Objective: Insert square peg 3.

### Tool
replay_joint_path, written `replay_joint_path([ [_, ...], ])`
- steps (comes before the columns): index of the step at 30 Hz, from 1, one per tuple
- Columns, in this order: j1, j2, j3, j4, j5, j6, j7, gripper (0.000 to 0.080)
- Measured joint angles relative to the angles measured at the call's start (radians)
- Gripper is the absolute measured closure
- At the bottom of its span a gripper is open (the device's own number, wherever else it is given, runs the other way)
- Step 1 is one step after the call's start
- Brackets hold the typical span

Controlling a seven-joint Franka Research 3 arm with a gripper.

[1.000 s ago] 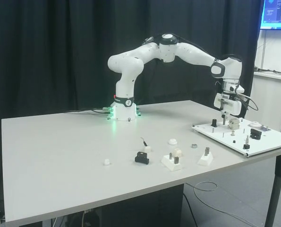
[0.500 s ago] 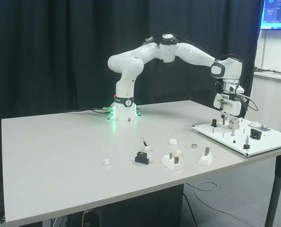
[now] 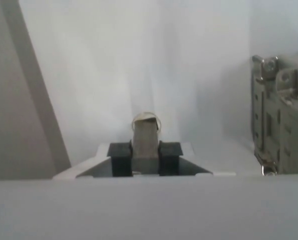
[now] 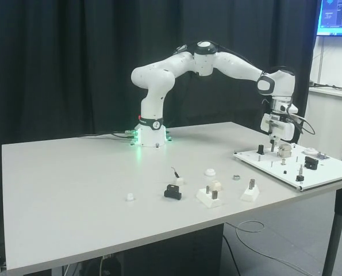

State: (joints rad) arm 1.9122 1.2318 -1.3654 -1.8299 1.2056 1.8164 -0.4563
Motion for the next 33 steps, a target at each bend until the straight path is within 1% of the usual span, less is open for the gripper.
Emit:
replay_joint_path([
  [10,-0.003,0.0,0.007,0.012,0.0,0.01,0.001,0.0692],
  [22,-0.009,-0.001,0.007,0.013,-0.001,0.007,0.001,0.0692],
  [33,-0.032,-0.016,0.007,0.011,0.001,0.0,-0.005,0.0692],
])
